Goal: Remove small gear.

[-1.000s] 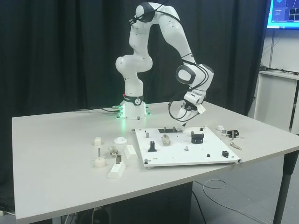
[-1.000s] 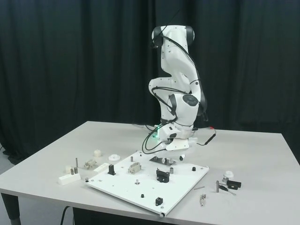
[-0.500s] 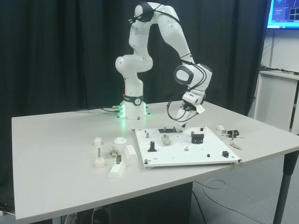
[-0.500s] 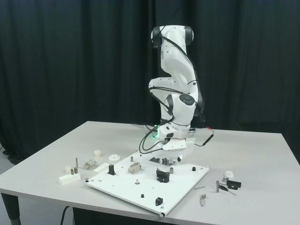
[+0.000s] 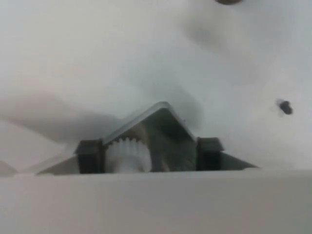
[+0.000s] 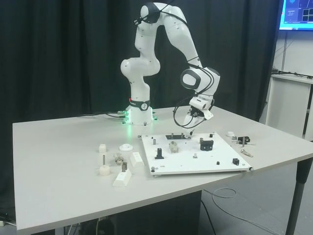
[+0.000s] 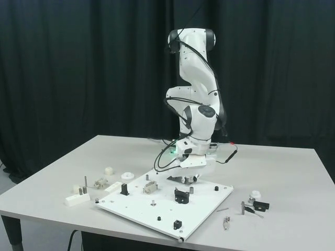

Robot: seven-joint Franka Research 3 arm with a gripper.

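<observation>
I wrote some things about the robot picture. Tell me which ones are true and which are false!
1. A small white gear sits between the two black fingertips. True.
2. The gripper is over the white board. True.
3. The arm's base glows green. True.
4. The gripper is lifted high above the arm's top. False: it hangs low, close to the board.
5. The curtain behind the arm is white. False: it is black.

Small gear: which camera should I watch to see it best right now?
The wrist view. The small gear fills the space beside one black finger of the hand, its teeth plain. In both room views the spot under the hand on the white board is too small to pick the gear out.
</observation>
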